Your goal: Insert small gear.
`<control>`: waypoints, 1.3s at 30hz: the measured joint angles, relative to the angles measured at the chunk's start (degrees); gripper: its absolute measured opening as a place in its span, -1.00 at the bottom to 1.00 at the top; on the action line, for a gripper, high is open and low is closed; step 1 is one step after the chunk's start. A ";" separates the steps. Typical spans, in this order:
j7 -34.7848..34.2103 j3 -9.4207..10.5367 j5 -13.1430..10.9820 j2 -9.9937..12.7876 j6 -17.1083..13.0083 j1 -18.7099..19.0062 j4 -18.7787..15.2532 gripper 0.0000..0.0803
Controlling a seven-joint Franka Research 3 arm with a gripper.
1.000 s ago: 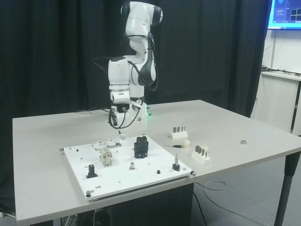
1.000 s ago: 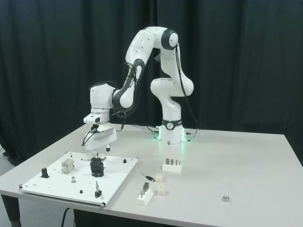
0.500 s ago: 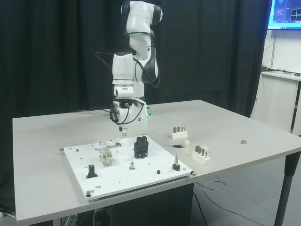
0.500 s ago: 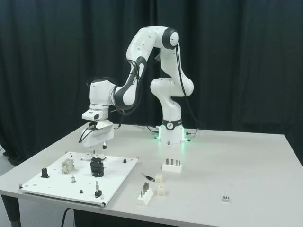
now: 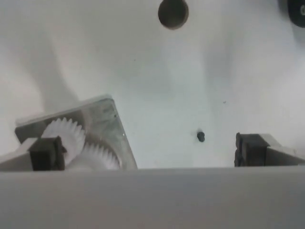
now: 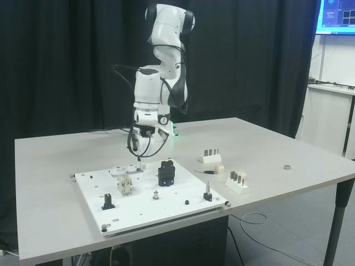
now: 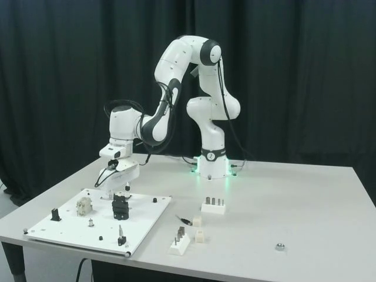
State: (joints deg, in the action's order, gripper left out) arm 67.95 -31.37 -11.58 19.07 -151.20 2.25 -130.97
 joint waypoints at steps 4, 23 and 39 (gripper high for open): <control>-0.38 0.10 0.00 0.65 0.00 0.01 0.31 0.99; -0.46 0.11 -0.01 1.14 0.00 0.01 0.57 0.99; -0.46 0.20 -0.06 1.99 -0.32 0.02 0.70 0.99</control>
State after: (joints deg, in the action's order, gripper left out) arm 67.49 -31.17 -11.65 21.06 -151.52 2.27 -130.27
